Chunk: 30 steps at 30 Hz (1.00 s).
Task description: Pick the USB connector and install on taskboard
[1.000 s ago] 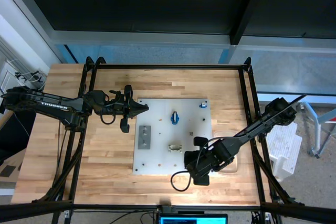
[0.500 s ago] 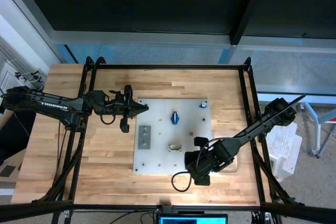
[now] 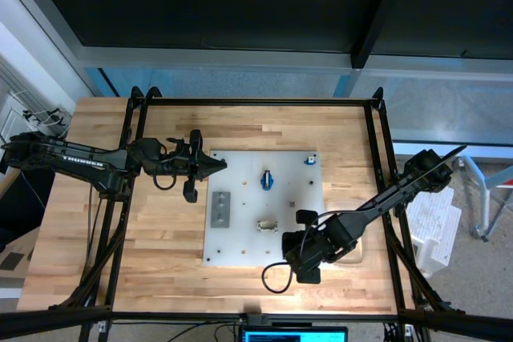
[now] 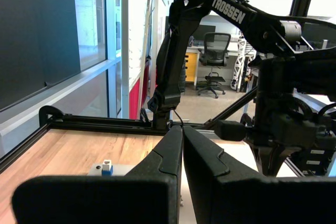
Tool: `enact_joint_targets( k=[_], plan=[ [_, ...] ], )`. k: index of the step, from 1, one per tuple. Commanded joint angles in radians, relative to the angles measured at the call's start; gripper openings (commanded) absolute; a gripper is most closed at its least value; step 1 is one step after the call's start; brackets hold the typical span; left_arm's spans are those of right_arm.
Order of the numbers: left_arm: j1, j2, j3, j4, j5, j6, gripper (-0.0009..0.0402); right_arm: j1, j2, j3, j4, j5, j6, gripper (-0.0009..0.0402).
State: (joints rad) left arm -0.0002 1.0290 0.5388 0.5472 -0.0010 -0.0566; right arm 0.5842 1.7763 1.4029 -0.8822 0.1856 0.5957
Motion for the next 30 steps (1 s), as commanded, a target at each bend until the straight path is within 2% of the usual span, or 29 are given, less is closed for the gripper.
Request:
enact_joint_targets(
  k=[1, 20, 30],
  plan=[
    [0.000, 0.000, 0.000, 0.000, 0.000, 0.000, 0.0000, 0.001, 0.000, -0.004, 0.012, -0.003, 0.000, 0.0000],
    [0.000, 0.000, 0.000, 0.000, 0.000, 0.000, 0.0000, 0.005, 0.000, -0.052, 0.048, -0.004, -0.003, 0.0000],
    [0.000, 0.000, 0.000, 0.000, 0.000, 0.000, 0.0000, 0.006, 0.000, -0.065, 0.057, -0.021, -0.002, 0.0000]
  ],
)
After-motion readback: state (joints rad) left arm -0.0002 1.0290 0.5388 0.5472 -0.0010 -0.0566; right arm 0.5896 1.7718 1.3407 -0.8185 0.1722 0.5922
